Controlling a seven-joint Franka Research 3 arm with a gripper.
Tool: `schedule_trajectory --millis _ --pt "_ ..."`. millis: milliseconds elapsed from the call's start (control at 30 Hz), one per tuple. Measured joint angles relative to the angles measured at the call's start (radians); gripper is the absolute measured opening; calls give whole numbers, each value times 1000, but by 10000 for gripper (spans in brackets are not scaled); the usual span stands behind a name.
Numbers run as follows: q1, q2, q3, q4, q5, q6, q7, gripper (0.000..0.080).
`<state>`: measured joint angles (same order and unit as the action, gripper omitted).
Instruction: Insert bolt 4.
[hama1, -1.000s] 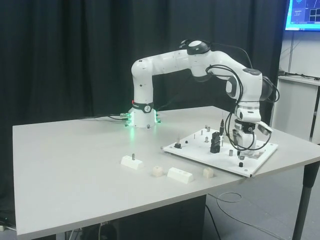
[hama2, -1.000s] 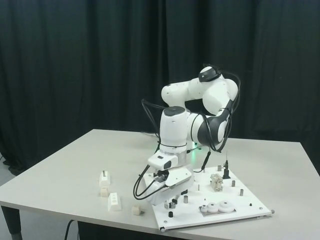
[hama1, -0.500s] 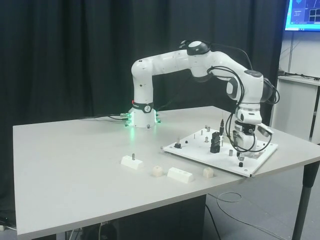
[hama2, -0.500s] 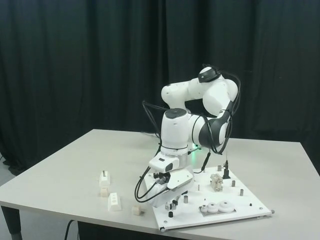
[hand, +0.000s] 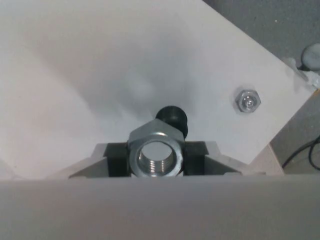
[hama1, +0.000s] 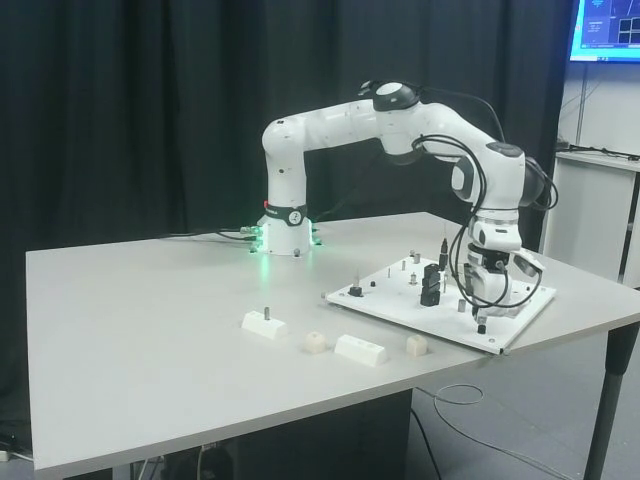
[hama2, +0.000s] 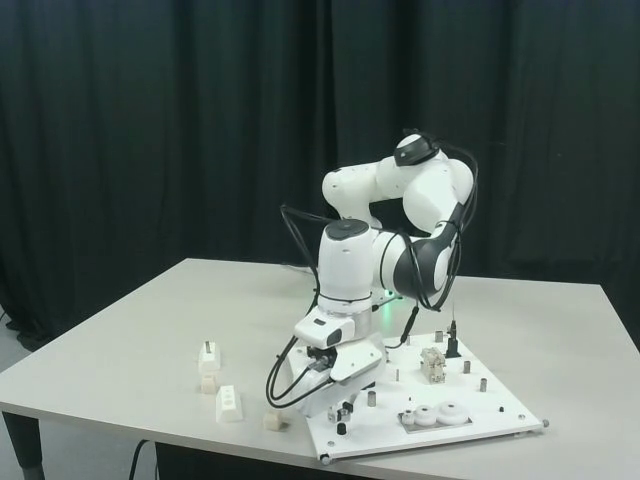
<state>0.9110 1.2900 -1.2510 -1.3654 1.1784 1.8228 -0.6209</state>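
Clearly, the bolt (hand: 153, 156), showing its grey hexagonal head with a threaded bore, was clamped between the gripper (hand: 155, 159) fingers, presumably so it could be lowered straight. Just beneath sat a black peg (hand: 172, 118) on the white board (hand: 75, 75), near the board's corner at the table (hama1: 150, 320) edge, with another bolt (hand: 247, 100) fastened nearby.

My white arm rises from its base at the far side of the table, reaches out level at shoulder height, then bends down so my wrist points straight at the surface near the table's front right corner. My end effector (hand: 156, 157) hangs low there, fingers (hand: 116, 159) pressed in from both sides on a hex-headed bolt (hand: 155, 153).
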Motion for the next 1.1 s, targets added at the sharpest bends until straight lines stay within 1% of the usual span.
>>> schedule_trajectory --millis 733,1100 --pt "-30 0 25 29 0 3 11 225" --pt "-41 0 31 43 0 4 13 225"
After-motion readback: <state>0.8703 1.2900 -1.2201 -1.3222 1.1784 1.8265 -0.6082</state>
